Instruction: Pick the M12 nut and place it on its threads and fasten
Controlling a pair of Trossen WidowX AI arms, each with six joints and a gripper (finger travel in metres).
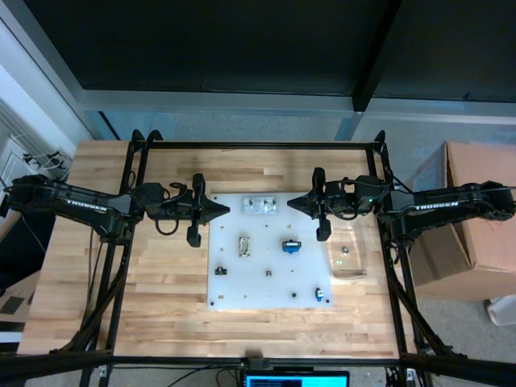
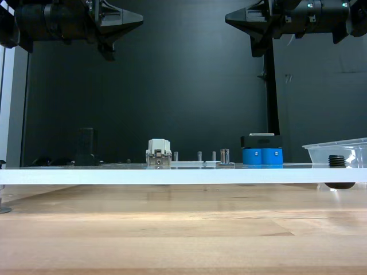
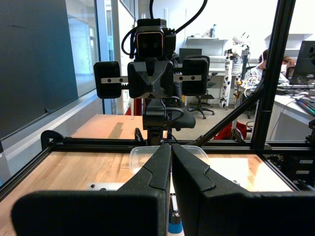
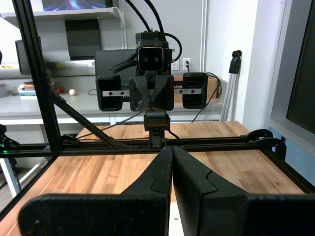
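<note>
left gripper (image 1: 227, 209) clenched empty, above board's (image 1: 234, 292) 10 o'clock | right gripper (image 1: 289, 201) likewise, 1 o'clock | nut (image 1: 344, 250) loose in tray (image 1: 355, 276), 3 o'clock | we judge it light, rigid, slippery: pinch opposite flats

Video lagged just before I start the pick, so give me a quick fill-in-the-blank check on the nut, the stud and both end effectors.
1. The M12 nut lies free in the clear ____.
2. The black stud shows its ribs, so it is ____.
3. The left end effector and the right end effector hover above the white board, each with its fingers ____.
Missing words: tray; bare; shut.
</note>
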